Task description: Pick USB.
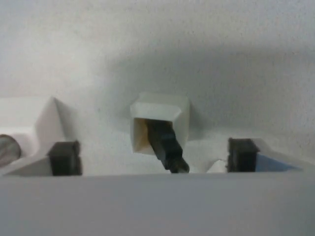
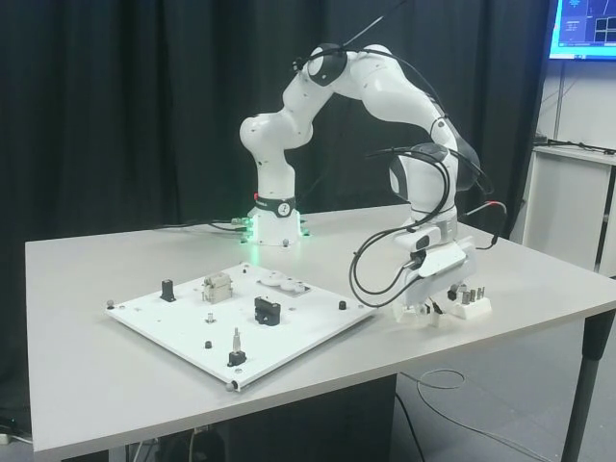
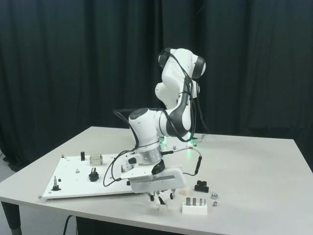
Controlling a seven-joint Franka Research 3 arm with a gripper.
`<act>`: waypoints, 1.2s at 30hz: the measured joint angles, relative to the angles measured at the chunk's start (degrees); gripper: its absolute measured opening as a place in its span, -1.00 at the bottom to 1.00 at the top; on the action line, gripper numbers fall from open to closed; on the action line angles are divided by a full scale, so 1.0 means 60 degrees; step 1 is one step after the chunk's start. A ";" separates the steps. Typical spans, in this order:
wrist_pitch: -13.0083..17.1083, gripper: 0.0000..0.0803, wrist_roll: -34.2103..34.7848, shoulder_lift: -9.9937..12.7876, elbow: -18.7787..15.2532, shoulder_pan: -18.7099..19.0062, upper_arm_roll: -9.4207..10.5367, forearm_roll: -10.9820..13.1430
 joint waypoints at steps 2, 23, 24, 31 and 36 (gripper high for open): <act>0.0027 0.65 -0.0018 0.0000 -0.0007 0.0010 -0.0004 -0.0021; 0.0248 -0.83 -0.0074 -0.0003 -0.0007 0.0118 -0.0014 -0.0119; 0.0263 -0.83 -0.0074 -0.0002 -0.0007 0.0134 -0.0014 -0.0119; 0.0325 -0.83 -0.0057 -0.0012 0.0037 0.0229 -0.0018 -0.0118; 0.0231 -0.83 -0.0014 -0.0133 0.0050 0.0298 -0.0101 -0.0124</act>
